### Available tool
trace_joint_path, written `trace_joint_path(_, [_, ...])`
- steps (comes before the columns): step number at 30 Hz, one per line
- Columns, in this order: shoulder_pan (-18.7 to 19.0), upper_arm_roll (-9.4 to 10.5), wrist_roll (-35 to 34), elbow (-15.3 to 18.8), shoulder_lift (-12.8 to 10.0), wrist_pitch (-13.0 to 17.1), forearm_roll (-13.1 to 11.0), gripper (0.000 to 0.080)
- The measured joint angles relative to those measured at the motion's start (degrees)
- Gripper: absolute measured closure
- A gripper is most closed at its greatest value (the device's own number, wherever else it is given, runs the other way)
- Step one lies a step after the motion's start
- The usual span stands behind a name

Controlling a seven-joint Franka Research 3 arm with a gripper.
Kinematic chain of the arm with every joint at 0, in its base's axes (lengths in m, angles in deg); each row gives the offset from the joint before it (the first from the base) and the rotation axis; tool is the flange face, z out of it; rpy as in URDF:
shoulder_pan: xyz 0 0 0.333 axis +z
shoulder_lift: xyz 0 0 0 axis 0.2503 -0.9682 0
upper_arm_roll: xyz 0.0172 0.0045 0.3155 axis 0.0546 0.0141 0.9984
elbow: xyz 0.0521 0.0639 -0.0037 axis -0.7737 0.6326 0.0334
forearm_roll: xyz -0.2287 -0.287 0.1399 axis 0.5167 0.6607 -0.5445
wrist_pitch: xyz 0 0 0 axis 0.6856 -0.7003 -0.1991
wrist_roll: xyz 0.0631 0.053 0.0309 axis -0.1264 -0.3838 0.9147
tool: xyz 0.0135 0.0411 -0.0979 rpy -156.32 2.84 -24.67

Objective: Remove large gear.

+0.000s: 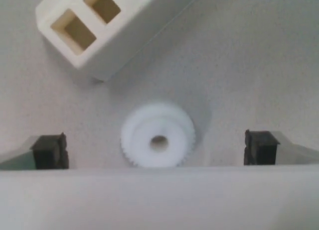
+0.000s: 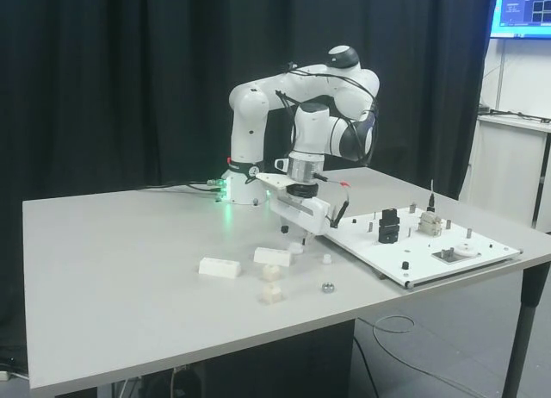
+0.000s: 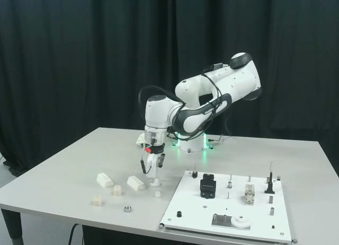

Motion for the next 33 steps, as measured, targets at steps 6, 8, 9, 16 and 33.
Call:
trace_joint_path(6, [0.0, -0.73, 0.0, -0.1, 0.0, -0.2, 0.2, 0.0008])
trace_joint_path(8, [0.0, -0.99, 0.0, -0.2, 0.0, -0.4, 0.3, 0.0008])
trace_joint_path(9, [0.0, -1.1, 0.0, -0.2, 0.0, -0.4, 0.4, 0.0008])
trace_joint_path(16, [0.0, -1.54, 0.1, -0.2, 0.0, -0.6, 0.8, 0.0003])
trace_joint_path(33, [0.3, -2.27, 0.1, -0.3, 0.0, -0.8, 1.1, 0.0003])
